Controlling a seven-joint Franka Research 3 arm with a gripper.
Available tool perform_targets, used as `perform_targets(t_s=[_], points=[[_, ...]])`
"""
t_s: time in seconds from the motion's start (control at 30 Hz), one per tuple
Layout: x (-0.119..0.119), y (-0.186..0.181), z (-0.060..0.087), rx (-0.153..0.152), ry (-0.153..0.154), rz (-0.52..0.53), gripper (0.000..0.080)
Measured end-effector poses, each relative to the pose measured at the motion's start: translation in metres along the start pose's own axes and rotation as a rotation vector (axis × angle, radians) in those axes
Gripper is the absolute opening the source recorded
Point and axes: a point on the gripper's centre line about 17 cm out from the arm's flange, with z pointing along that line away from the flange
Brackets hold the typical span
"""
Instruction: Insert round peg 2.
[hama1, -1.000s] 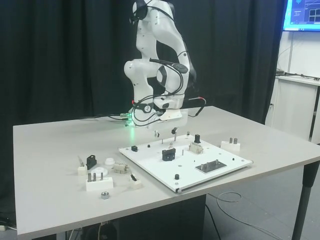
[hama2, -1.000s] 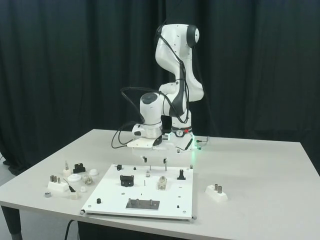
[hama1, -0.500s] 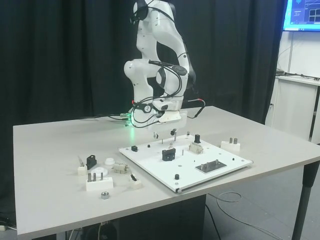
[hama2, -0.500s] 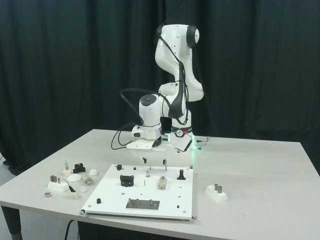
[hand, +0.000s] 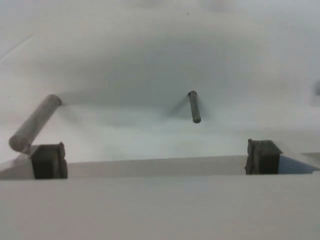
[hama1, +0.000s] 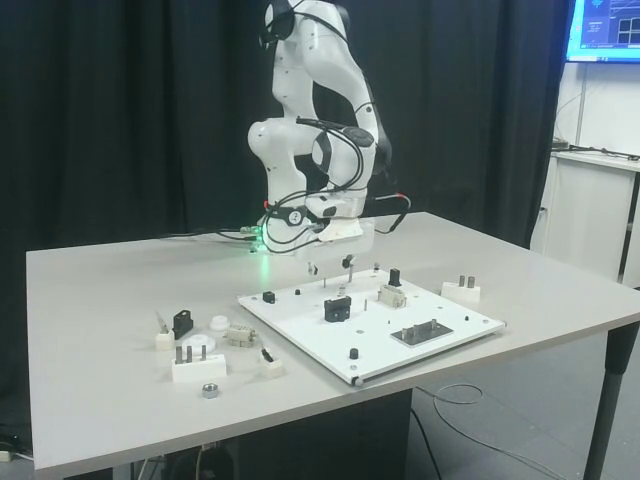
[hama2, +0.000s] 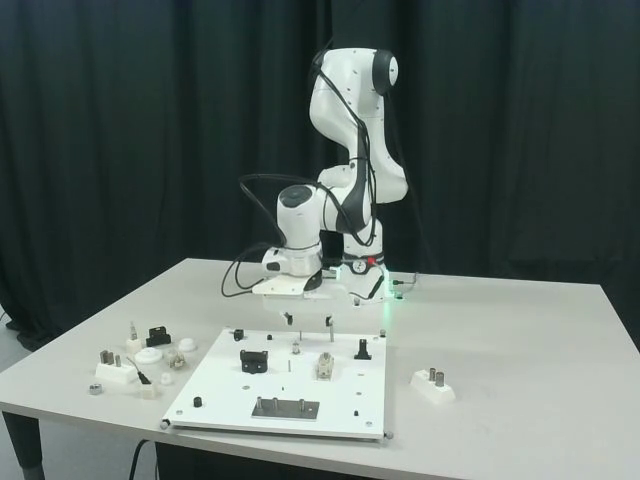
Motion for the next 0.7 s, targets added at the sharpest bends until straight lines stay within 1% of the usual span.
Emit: perform_targets(t_s=[0.27,0.7], points=[[-0.001,0.000,-0.009,0.009,0.008,-0.011,0.0800],[0.005,0.001,-0.024,0.017,0.041,-0.009,0.0800]])
